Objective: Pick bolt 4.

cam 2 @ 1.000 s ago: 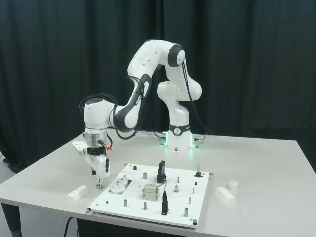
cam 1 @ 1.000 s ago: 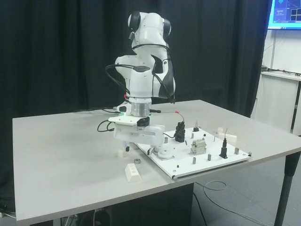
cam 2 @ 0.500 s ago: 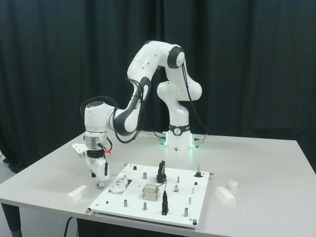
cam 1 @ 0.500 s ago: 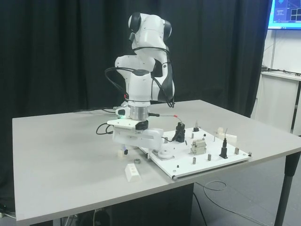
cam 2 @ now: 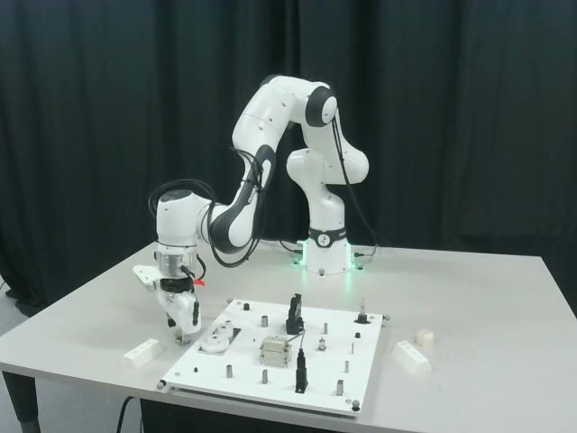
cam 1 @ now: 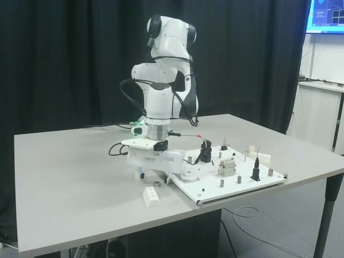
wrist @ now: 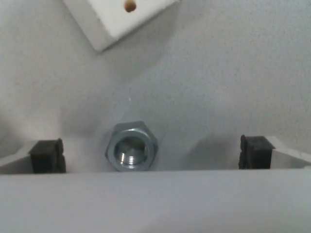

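Note:
Bolt 4 (wrist: 131, 153) is a small grey metal piece with a hexagonal head and a hollow middle, standing on the grey table. My gripper (wrist: 150, 154) is open and hangs low over it, one black fingertip (wrist: 47, 156) on each side, neither touching; the bolt sits nearer one finger. From the first room view the bolt (cam 1: 156, 185) lies just under the gripper (cam 1: 156, 177), off the near-left edge of the white board (cam 1: 236, 189). The second room view has the gripper (cam 2: 179, 336) close to the table, and the bolt is hidden there.
A white block (wrist: 116, 17) with a small hole lies close to the bolt (cam 1: 151, 196) (cam 2: 142, 353). The white board (cam 2: 270, 370) carries several pegs, a gear wheel (cam 1: 189, 173) and black connectors. Two white pieces (cam 2: 413, 354) lie beyond the board's far side.
The arm has shifted sideways towards the board's corner, bringing the open gripper from beside the bolt to directly over it.

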